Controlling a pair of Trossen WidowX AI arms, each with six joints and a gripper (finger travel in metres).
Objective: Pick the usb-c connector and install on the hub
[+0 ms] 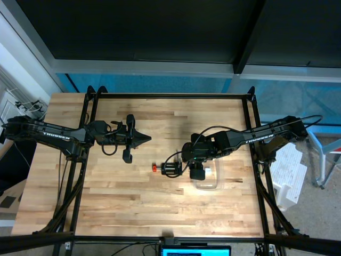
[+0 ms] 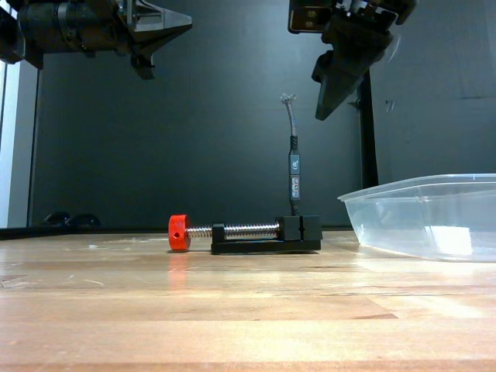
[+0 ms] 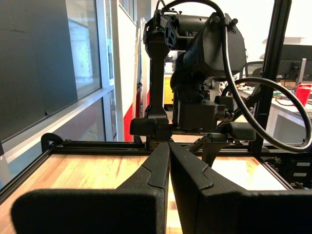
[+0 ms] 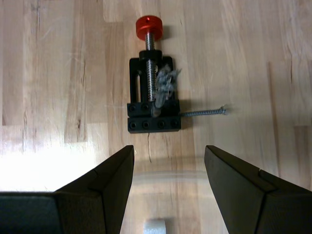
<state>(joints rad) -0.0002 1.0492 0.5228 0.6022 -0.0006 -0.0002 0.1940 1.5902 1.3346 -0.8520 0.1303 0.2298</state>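
usb-c connector upright on hub in clamp, looks plugged in. Right pincer spread wide, empty, above. Left pincer pinched closed, far off. Job looks done.

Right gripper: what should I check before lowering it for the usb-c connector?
1. Right gripper open and empty, above the container rim, near the vise: ok.
2. Left gripper shut, empty, high at the left: ok.
3. Vise lying flat, cabled piece upright in it: ok.
4. usb-c connector located: cannot tell; a small white object lies in the container.
5. Right gripper lined up over the vise: not ok; the vise lies ahead of its fingers.
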